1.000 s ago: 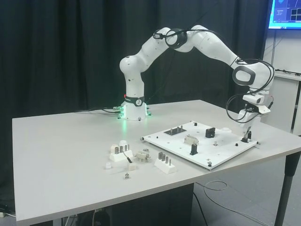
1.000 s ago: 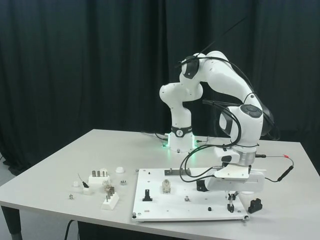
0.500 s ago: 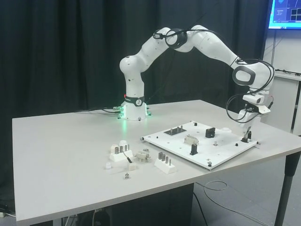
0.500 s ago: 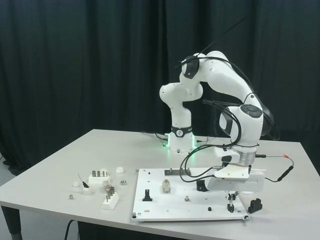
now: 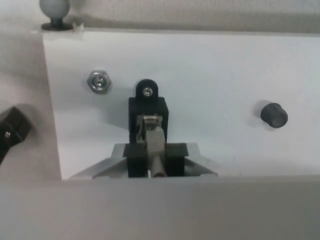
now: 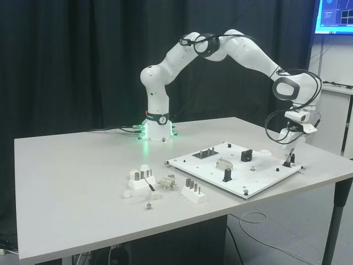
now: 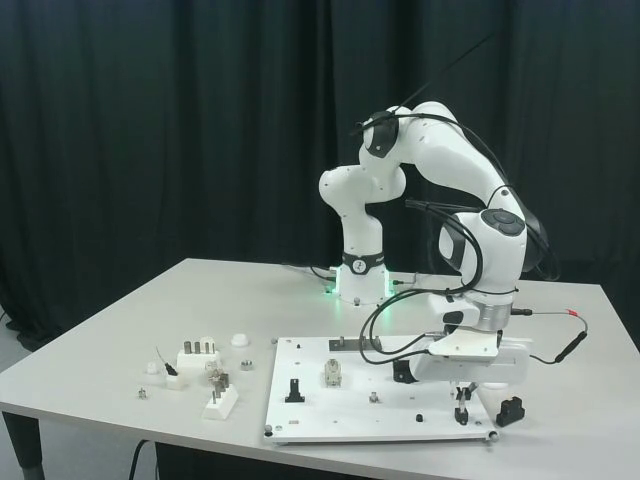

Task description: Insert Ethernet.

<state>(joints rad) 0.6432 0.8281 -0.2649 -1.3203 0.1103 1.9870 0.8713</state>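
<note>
Gripper (image 7: 462,392) clamps the Ethernet plug (image 5: 154,145) upright, directly over the black socket (image 5: 148,116) at the white board's (image 5: 210,80) corner; insertion runs straight down.

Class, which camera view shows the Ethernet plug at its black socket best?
The wrist view: the grey Ethernet plug fills the centre, seated in the black socket block. In both room views it is only a tiny dark shape under the gripper, without detail.

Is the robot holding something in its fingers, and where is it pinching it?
Yes. The gripper pinches the Ethernet plug near its back end, where the cable leaves. The plug's front sits in the black socket on the white board.
</note>
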